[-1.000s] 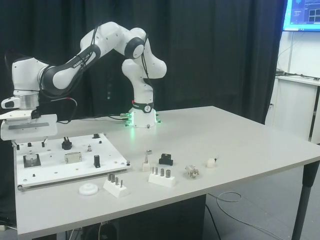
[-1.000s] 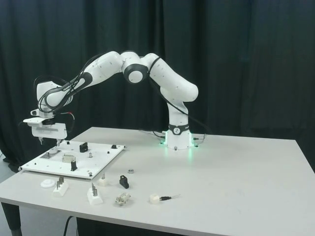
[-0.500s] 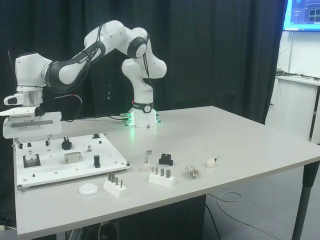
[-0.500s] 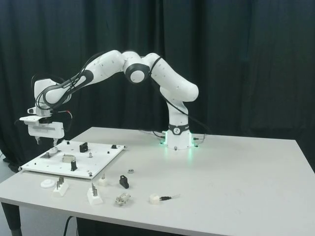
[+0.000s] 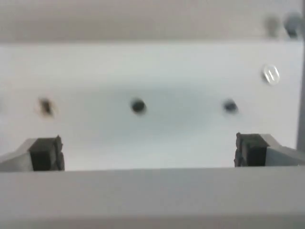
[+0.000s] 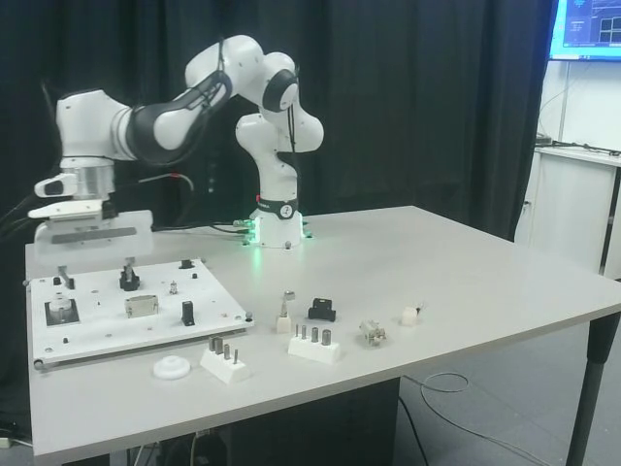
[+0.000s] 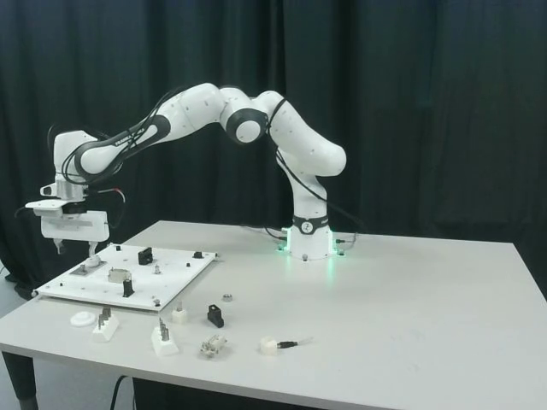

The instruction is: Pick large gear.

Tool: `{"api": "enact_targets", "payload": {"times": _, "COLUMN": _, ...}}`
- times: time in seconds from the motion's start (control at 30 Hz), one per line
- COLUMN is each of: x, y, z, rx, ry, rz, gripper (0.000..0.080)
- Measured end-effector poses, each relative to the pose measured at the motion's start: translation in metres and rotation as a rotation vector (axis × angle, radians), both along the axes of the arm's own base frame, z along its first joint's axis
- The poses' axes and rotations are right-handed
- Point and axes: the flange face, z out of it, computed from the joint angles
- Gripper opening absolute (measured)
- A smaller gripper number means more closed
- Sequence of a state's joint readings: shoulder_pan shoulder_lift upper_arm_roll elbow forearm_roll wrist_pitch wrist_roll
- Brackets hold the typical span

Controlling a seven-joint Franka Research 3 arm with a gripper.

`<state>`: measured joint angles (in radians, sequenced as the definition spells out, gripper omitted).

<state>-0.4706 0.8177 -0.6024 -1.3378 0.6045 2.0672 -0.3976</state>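
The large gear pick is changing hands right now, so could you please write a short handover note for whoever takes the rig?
Gripper: open, holding nothing, hovering above the white assembly board at the table's end.
Large gear: white, lying flat on the table just off the board's front edge, beside a small white peg block; untouched.
Done: nothing picked yet.
Left: bring the gripper over the gear, descend, close on it and lift.
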Motion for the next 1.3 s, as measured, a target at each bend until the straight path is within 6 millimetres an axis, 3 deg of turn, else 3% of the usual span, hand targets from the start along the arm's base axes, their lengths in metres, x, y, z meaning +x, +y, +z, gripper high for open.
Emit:
{"api": "enact_targets", "payload": {"times": 0.3, "x": 0.053, "y": 0.039, "z": 0.001, "rx": -0.032, "ry": -0.008, "rz": 0.091, "gripper": 0.0800}}
{"api": "enact_targets", "payload": {"times": 0.6, "x": 0.092, "y": 0.065, "z": -0.014, "rx": -0.098, "ry": -0.003, "rz": 0.233, "gripper": 0.0800}}
{"api": "enact_targets", "payload": {"times": 0.83, "x": 0.111, "y": 0.074, "z": -0.033, "rx": -0.129, "ry": 0.007, "rz": 0.363, "gripper": 0.0800}}
{"api": "enact_targets", "payload": {"times": 1.3, "x": 0.126, "y": 0.083, "z": -0.073, "rx": -0.129, "ry": 0.035, "rz": 0.402, "gripper": 0.0800}}
